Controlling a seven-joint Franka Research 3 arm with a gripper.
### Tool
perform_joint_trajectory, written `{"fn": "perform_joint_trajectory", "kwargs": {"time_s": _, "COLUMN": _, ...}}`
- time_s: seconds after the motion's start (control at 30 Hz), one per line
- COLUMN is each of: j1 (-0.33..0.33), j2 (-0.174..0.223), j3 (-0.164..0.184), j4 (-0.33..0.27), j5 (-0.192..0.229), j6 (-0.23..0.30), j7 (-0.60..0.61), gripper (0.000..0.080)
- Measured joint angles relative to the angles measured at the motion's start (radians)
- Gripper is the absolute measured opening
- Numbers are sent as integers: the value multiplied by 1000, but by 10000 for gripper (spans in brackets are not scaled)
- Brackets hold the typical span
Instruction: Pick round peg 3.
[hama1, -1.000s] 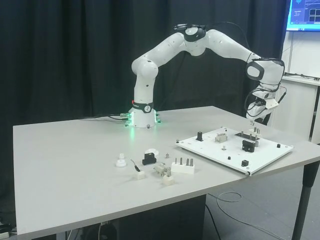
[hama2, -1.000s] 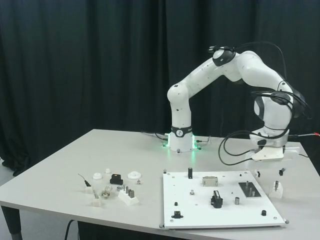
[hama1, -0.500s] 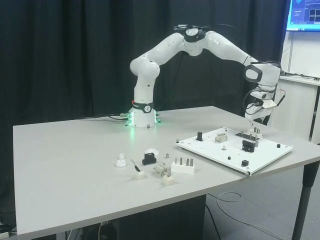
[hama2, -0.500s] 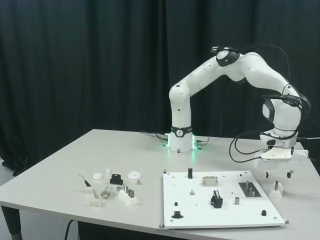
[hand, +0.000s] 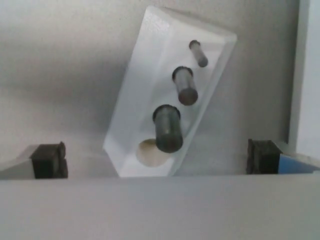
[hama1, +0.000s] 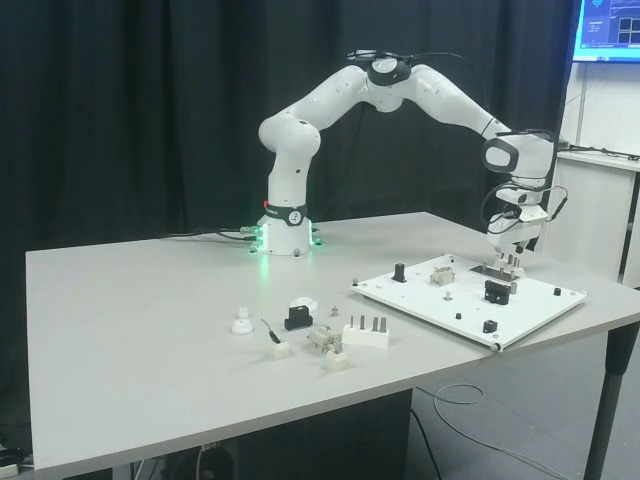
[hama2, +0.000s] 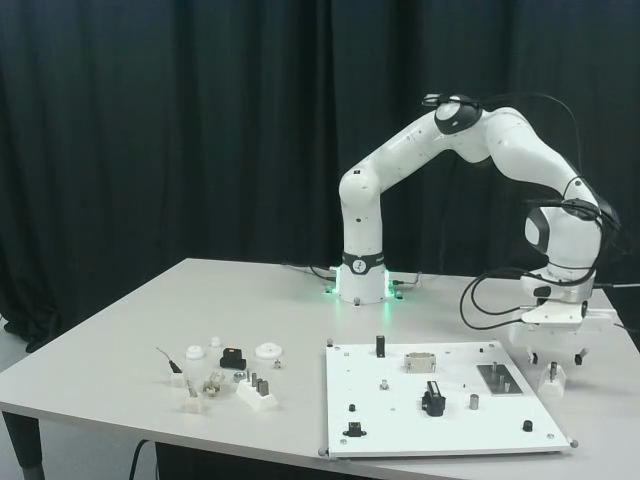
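The white arm (hama2: 470, 130) reaches far out, wrist pointing down, jaws spread wide above the white peg holder (hand: 167, 92); round peg 3 (hand: 167, 129) stands in it, between the fingertips (hand: 49, 161).

In the wrist view, the white peg holder (hand: 165, 95) is cut off by the hand's body; the fingertips (hand: 48, 161) show only partly.

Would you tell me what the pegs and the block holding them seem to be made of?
The three pegs look like dark grey metal: smooth, dull sheen, machined ends. The block looks like matt white plastic, perhaps printed; its soft edges suggest so, though that is uncertain.
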Motion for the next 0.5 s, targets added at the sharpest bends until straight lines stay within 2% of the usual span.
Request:
{"fn": "perform_joint_trajectory", "kwargs": {"time_s": 0.27, "j1": 3, "j2": 0, "j3": 17, "j4": -15, "j5": -1, "j6": 45, "j7": 8, "gripper": 800}}
{"fn": "perform_joint_trajectory", "kwargs": {"time_s": 0.5, "j1": 4, "j2": 0, "j3": 18, "j4": -23, "j5": -2, "j6": 53, "j7": 12, "gripper": 800}}
